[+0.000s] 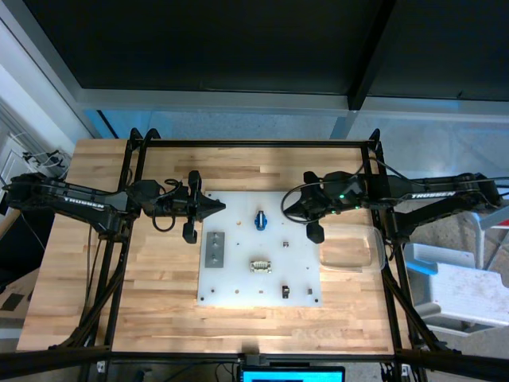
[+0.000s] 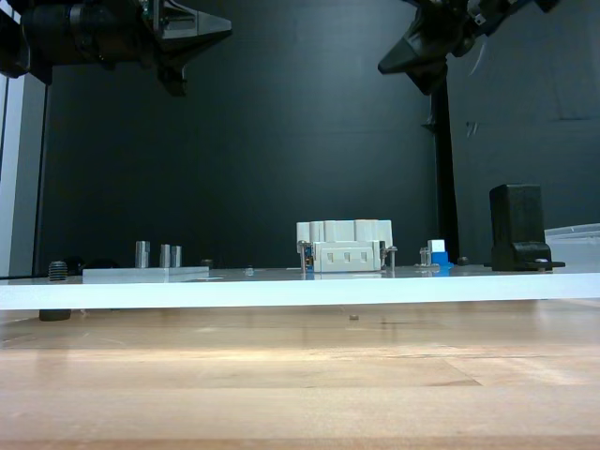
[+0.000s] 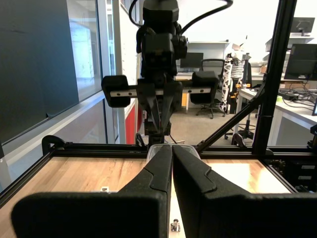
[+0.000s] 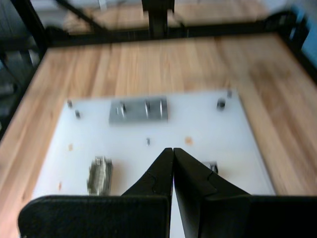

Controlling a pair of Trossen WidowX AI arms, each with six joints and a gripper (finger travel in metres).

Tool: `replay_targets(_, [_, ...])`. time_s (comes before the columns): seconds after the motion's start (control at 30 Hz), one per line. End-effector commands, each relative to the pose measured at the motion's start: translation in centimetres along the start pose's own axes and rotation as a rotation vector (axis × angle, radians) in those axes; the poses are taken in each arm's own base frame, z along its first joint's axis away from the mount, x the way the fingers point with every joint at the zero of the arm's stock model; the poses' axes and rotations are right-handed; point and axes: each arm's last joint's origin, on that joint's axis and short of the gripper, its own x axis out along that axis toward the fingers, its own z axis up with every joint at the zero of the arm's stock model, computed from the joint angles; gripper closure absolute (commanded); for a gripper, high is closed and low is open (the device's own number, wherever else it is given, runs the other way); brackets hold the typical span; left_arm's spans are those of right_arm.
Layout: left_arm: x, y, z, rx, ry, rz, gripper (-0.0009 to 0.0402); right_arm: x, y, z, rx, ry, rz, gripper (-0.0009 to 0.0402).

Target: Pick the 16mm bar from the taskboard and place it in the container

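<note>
The white taskboard (image 1: 238,282) lies mid-table with a grey block (image 1: 215,248), a blue part (image 1: 260,220) and a silver connector (image 1: 259,266). Short metal pegs (image 2: 142,254) stand in the grey block; I cannot tell which one is the 16mm bar. The clear container (image 1: 374,259) sits just off the board's right edge. My left gripper (image 1: 221,208) hovers shut and empty high over the board's far-left corner. My right gripper (image 1: 291,208) hangs shut and empty over the board's far-right part, tilted down at the taskboard (image 4: 233,148).
A black block (image 2: 517,228) stands on the board's near right part. Black frame rails (image 1: 254,144) ring the wooden table. The right arm (image 3: 158,49) faces the left wrist camera.
</note>
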Motion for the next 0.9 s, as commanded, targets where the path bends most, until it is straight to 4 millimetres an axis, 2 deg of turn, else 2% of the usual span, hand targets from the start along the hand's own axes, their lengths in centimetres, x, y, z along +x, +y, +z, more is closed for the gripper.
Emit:
replay_targets(0.03, [0.0, 0.0, 0.0, 0.0, 0.0, 0.0, 0.0393, 0.8, 0.3, 0.6, -0.005, 0.105, -0.001, 0.0393])
replay_targets(0.43, [0.0, 0.0, 0.0, 0.0, 0.0, 0.0, 0.0393, 3.4, 2.3, 2.0, -0.058, 0.415, -0.019, 0.0393])
replay_targets(0.7, [0.0, 0.0, 0.0, 0.0, 0.0, 0.0, 0.0393, 3.8, 3.9, 2.4, -0.074, 0.558, -0.018, 0.0393])
replay_targets(0.9, [0.0, 0.0, 0.0, 0.0, 0.0, 0.0, 0.0393, 3.6, 4.9, 1.8, -0.081, 0.616, -0.032, 0.0393])
